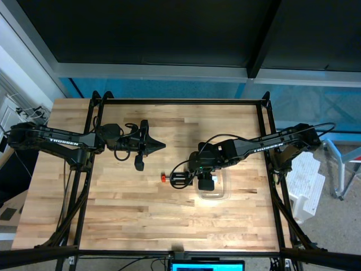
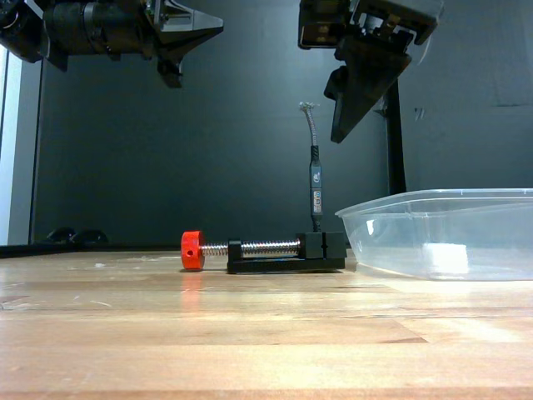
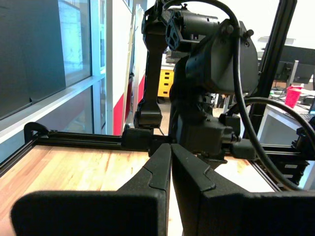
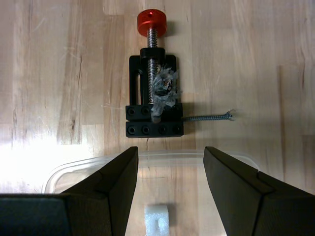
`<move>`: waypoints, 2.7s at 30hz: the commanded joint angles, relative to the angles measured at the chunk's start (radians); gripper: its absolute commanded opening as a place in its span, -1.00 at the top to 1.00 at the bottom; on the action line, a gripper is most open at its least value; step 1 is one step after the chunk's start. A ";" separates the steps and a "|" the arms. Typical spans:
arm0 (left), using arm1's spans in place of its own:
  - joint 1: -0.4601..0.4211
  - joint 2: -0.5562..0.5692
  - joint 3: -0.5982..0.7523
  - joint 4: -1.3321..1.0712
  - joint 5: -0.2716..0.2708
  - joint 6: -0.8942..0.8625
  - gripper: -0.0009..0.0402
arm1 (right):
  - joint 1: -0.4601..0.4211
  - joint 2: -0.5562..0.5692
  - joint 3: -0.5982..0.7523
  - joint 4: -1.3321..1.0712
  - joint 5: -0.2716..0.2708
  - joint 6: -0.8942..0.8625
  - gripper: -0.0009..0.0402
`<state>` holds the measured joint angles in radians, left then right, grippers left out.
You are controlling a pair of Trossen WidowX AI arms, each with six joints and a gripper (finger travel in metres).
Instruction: Pick the usb-c connector and install on the hub
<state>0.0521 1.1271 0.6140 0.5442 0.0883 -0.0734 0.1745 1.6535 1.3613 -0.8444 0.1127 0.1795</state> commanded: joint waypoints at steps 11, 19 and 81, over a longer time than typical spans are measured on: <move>0.000 0.000 0.000 0.000 0.000 0.000 0.96 | -0.048 -0.111 -0.046 0.090 0.000 -0.030 0.26; 0.000 0.000 0.000 0.000 0.000 0.000 0.96 | -0.105 -0.272 -0.201 0.344 -0.010 -0.078 0.59; 0.000 0.000 0.000 0.000 0.000 0.000 0.96 | -0.198 -0.621 -0.763 1.299 -0.135 -0.118 0.96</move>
<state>0.0521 1.1271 0.6140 0.5442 0.0883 -0.0731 -0.0238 1.0313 0.5972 0.4564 -0.0231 0.0616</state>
